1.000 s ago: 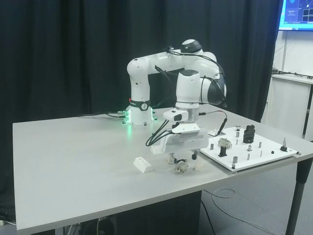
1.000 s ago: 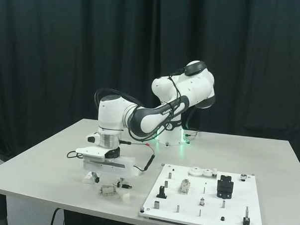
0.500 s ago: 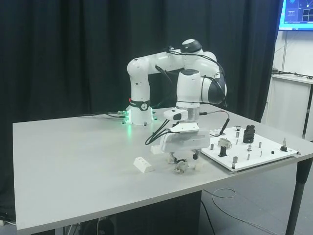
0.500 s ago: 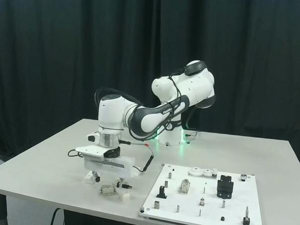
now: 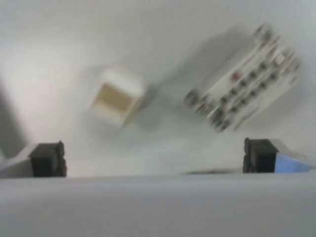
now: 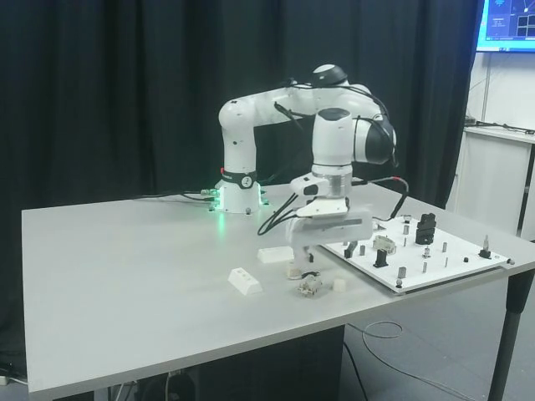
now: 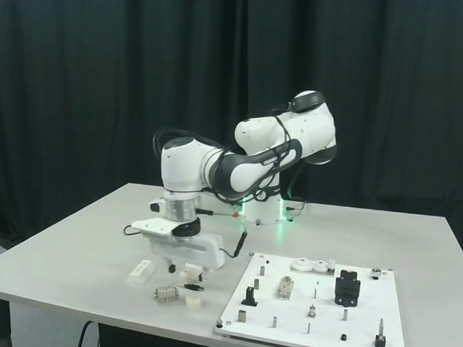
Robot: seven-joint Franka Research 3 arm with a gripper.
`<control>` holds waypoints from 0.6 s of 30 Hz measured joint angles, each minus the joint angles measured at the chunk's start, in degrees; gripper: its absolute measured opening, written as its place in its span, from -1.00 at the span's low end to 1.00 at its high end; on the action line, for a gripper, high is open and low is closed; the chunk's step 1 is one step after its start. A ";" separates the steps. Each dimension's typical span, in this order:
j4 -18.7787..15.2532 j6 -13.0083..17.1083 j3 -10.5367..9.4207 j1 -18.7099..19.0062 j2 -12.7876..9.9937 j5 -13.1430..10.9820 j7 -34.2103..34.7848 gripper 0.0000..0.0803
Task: Remove small gear.
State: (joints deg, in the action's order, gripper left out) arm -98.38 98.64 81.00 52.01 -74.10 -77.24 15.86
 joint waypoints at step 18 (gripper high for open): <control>-8.59 -4.88 4.65 14.32 0.88 1.90 12.63 0.99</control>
